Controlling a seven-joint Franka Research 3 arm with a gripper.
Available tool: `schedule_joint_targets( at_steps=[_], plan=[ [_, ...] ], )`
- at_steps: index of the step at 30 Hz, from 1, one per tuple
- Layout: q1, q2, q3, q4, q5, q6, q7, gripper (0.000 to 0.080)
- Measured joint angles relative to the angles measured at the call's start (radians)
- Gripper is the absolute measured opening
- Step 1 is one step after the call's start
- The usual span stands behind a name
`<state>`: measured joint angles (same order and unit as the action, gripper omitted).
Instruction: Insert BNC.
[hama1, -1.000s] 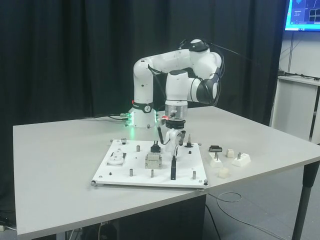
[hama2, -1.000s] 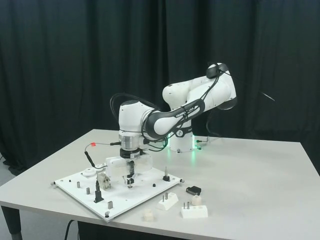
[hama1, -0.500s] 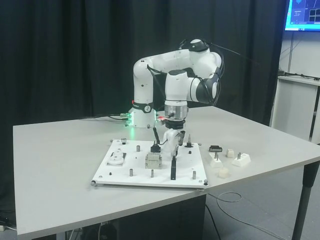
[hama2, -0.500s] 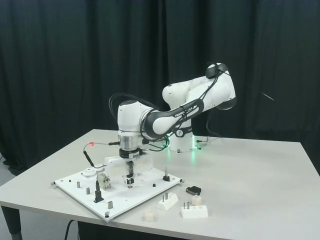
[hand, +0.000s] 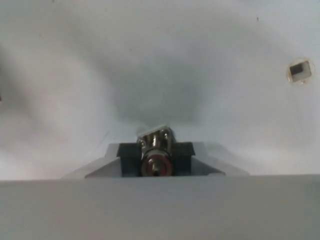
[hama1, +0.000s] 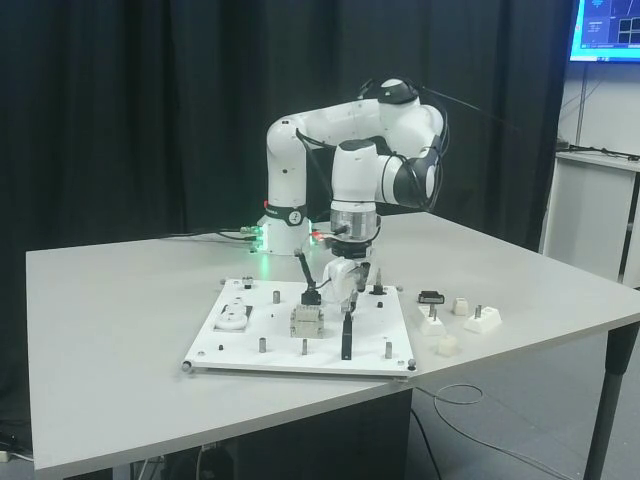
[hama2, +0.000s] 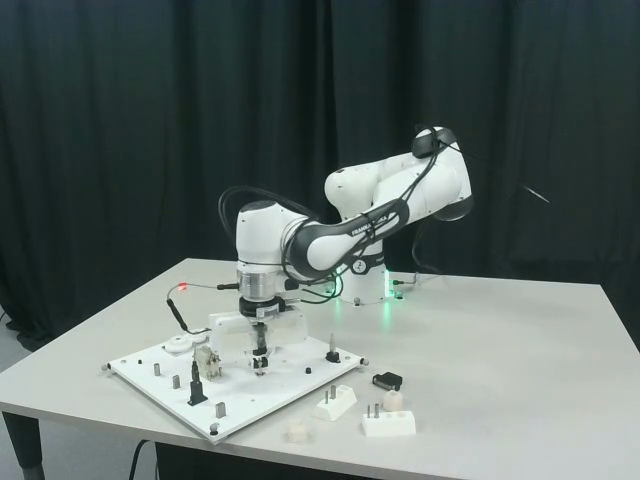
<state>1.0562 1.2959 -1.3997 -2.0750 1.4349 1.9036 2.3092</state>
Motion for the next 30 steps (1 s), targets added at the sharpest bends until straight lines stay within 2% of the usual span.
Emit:
schedule_joint_targets(
  at_steps=[7, 30],
  plan=[
    [0.001, 0.003, 0.000, 0.010, -0.021, 0.001, -0.025, 0.0121],
    [0.000, 0.004, 0.003, 0.018, -0.035, 0.007, -0.329, 0.0121]
  ],
)
